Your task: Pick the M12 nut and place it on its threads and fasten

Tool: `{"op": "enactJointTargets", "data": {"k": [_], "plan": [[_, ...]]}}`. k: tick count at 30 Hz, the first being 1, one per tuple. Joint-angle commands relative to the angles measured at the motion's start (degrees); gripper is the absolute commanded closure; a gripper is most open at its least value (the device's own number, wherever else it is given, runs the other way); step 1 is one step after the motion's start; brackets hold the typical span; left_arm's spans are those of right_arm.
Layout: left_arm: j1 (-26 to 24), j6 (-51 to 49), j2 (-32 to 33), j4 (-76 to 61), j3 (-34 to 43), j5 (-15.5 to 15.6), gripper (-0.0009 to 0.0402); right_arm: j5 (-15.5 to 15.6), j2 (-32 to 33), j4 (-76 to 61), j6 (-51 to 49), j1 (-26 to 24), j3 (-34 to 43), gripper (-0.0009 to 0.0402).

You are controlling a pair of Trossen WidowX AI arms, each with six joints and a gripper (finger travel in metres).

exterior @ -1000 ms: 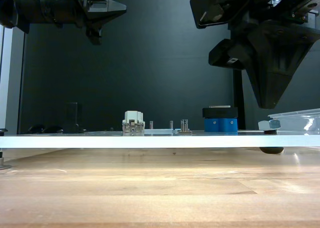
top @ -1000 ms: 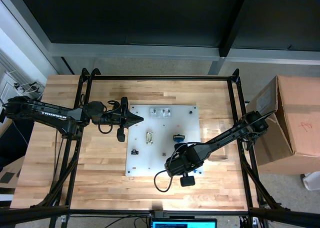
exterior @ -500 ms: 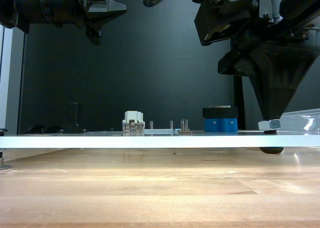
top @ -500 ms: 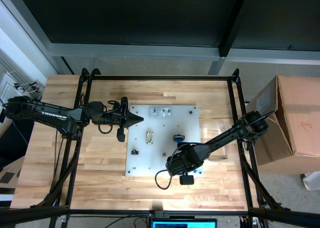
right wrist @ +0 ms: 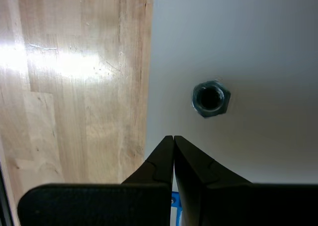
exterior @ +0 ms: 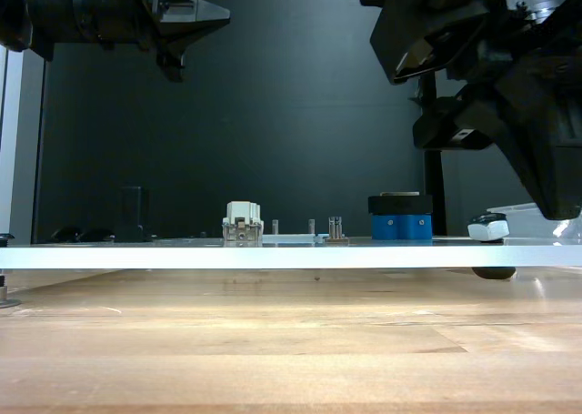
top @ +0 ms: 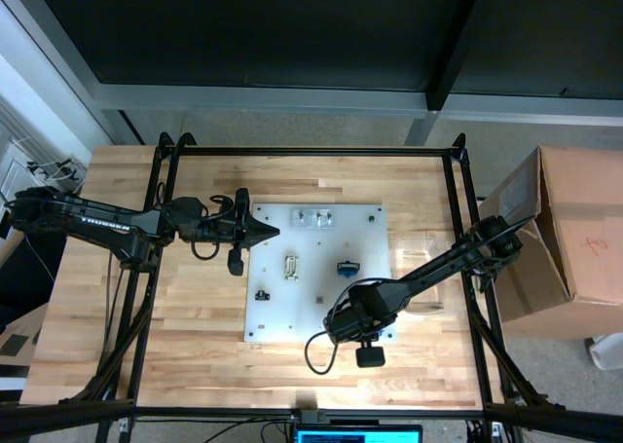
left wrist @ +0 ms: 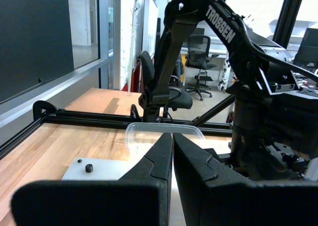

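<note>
Standing free at the five o'clock corner of the white board (top: 292, 312), the M12 nut (right wrist: 210, 99) is in neither gripper. Its dark bore faces up and it appears to be set on its stud, so pick and placement look done. How far it is fastened cannot be judged: no ribs show, and the low view suggests a slight tilt. The right gripper (right wrist: 173, 138) hangs just beside the nut, fingers pressed together, empty. The left gripper (left wrist: 172, 136) hovers at the board's ten o'clock edge, fingers likewise together. In the high view the right arm hides the nut.
</note>
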State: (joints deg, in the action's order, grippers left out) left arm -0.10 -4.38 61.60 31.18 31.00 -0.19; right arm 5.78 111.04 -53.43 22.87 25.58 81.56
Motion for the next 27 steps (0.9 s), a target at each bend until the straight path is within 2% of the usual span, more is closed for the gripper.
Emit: {"op": "enactJointTargets", "data": {"k": [1, 12, 16, 27], "plan": [[0.02, 0.02, 0.00, 0.02, 0.00, 0.00, 0.0393, -3.06, -0.07, -0.81, 0.83, -0.04, 0.11, 0.0394], [0.02, 0.00, 0.00, 0.02, 0.00, 0.00, 0.0393, -3.39, -0.20, -4.57, 2.01, 0.17, 5.70, 0.0393], [0.02, 0.00, 0.00, 0.02, 0.00, 0.00, 0.0393, -5.22, 0.42, -4.09, 1.20, 0.17, 5.20, 0.0394], [0.00, 0.00, 0.00, 0.02, 0.00, 0.00, 0.0393, -5.88, 1.90, -2.29, -0.02, 0.04, 4.04, 0.0394]]}}
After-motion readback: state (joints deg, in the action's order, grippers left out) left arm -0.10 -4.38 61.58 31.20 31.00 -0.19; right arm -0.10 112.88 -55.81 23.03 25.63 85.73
